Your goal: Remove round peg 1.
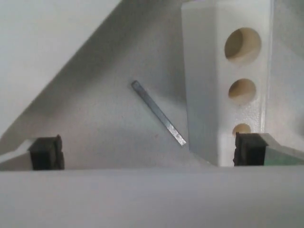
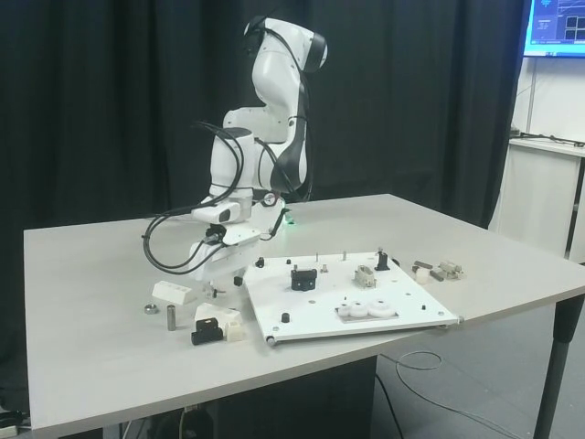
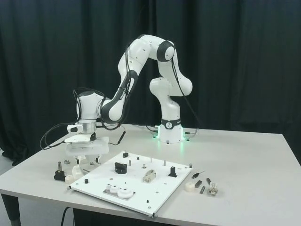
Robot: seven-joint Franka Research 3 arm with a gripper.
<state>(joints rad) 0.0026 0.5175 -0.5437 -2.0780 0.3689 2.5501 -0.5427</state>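
The grey table (image 2: 101, 302) is carrying a white board (image 2: 366, 306). At the board's nine o'clock the gripper (image 1: 147, 151) is hanging wide open, holding nothing, over a white holed block (image 1: 228, 71). Round peg 1 is not identifiable.

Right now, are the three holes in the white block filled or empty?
Empty. The wrist view shows all three holes in the white block open, with no peg inside; the open claw holds nothing.
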